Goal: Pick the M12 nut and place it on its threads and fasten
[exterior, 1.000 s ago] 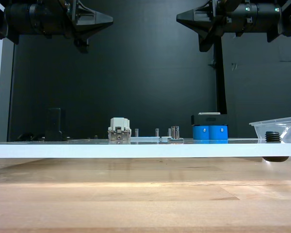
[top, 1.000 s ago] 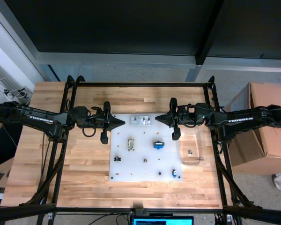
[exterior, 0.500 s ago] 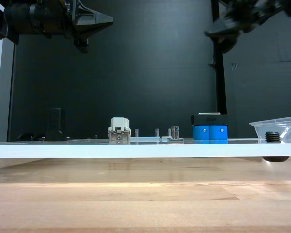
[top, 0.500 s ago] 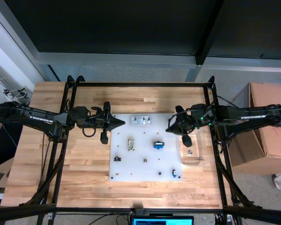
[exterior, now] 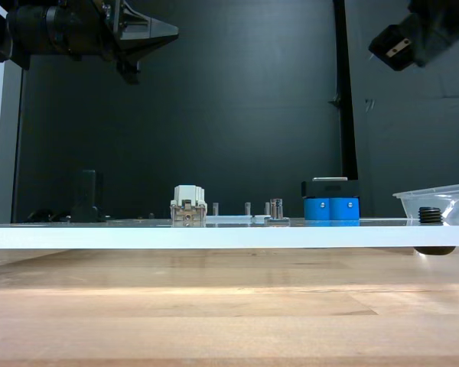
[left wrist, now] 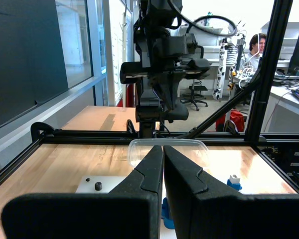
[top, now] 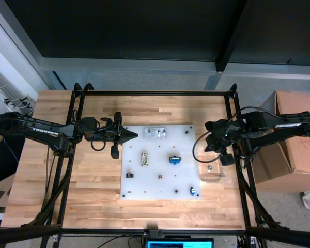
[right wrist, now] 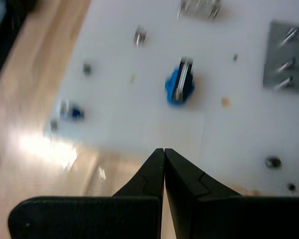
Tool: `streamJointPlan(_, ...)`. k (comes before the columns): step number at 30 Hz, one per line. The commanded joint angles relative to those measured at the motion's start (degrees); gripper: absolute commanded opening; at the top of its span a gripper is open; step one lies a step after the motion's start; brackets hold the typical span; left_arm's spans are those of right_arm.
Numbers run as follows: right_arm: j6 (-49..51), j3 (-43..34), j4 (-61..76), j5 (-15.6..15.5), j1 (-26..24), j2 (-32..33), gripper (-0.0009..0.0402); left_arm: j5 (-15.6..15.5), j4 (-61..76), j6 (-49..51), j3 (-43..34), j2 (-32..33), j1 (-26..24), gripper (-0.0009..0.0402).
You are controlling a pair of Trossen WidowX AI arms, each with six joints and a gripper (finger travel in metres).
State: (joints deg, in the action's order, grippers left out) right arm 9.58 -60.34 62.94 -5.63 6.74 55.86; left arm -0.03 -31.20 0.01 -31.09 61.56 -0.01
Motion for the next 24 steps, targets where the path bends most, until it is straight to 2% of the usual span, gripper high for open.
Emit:
streamJointPlan(1, 8.7, 0.0, 6.3, 0.0, 0.1, 0.0, 0.0000, 0.0, 0.0, 0.0, 0.0, 0.0, 0.0, 0.0000)
streamJointPlan(8, 23.1, 0.0, 16.7, 0.0, 1.0, 0.9, 0.0000, 0.0, 0.0, 0.0, 0.0, 0.0, 0.0, 0.0000)
streamJointPlan(14, 34.4, 0.0, 19.3, 0.1, 4.4, 3.7, 0.0013, 0.0, 0.0, 0.0, 0.0, 0.0, 0.0, 0.0000)
streamJointPlan(16, 37.2, 0.0, 19.1, 0.3, 5.6, 5.1, 0.0030, 0.0, 0.0, 0.0, 0.0, 0.0, 0.0, 0.0000)
streamJointPlan(21, 42.0, 0.2, 18.7, 4.2, 6.9, 7.8, 0.0096, 0.0, 0.0, 0.0, 0.0, 0.0, 0.0, 0.0000)
streamJointPlan(24, 43.9, 0.7, 17.7, 4.4, 8.6, 9.6, 0.0140, 0.0, 0.0, 0.0, 0.0, 0.0, 0.0, 0.0000)
